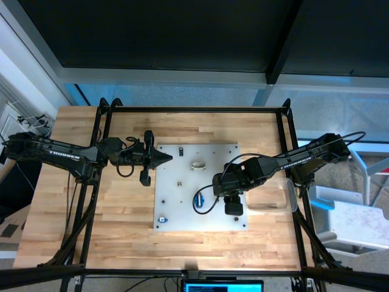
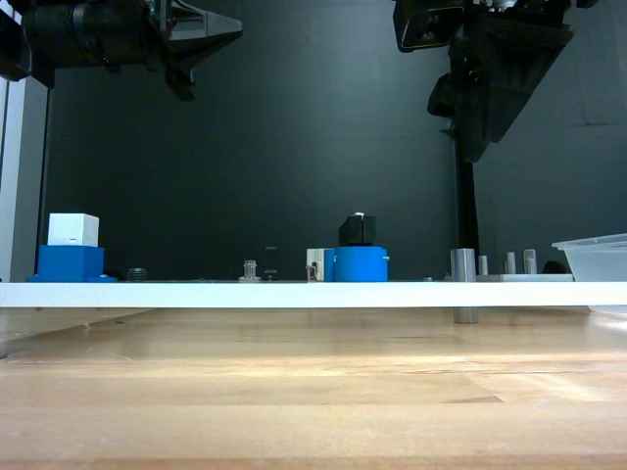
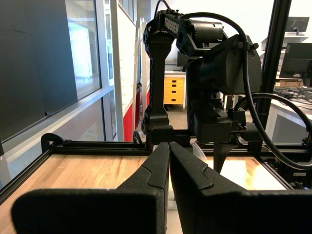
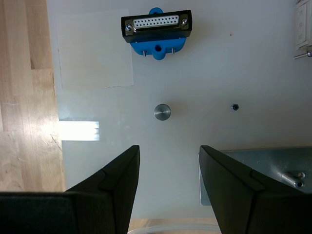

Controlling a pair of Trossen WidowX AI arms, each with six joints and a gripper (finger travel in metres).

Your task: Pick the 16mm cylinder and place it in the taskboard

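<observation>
The pale wooden worktop (image 2: 313,392) fills the foreground, carrying the taskboard (image 1: 182,204), a flat white square plate dotted with small holes and fittings. Two black arms reach in from either side. The right arm bends over the board's right-hand part and points its right tool (image 4: 169,150) straight down, raised well clear of the plate, its fingers spread wide and holding nothing. The left arm stretches level above the board's left edge, its left tool (image 3: 169,146) pressed closed, the tips aimed across at the other arm. A clear plastic tray (image 1: 273,194) sits on the wood just beside the board's right edge, under the right arm. A grey metal block (image 4: 253,175) lies on the plate near the right tool, and a blue-backed multi-pin connector (image 4: 156,29) sits farther along. The 16mm cylinder (image 4: 162,112), a tiny bright metal peg seen end-on as a round silver disc, stands upright on the white plate between that connector and the spread fingers, touching neither. Whether it sits in a hole or only on the surface cannot be told. A small dark hole (image 4: 235,107) lies near it.
</observation>
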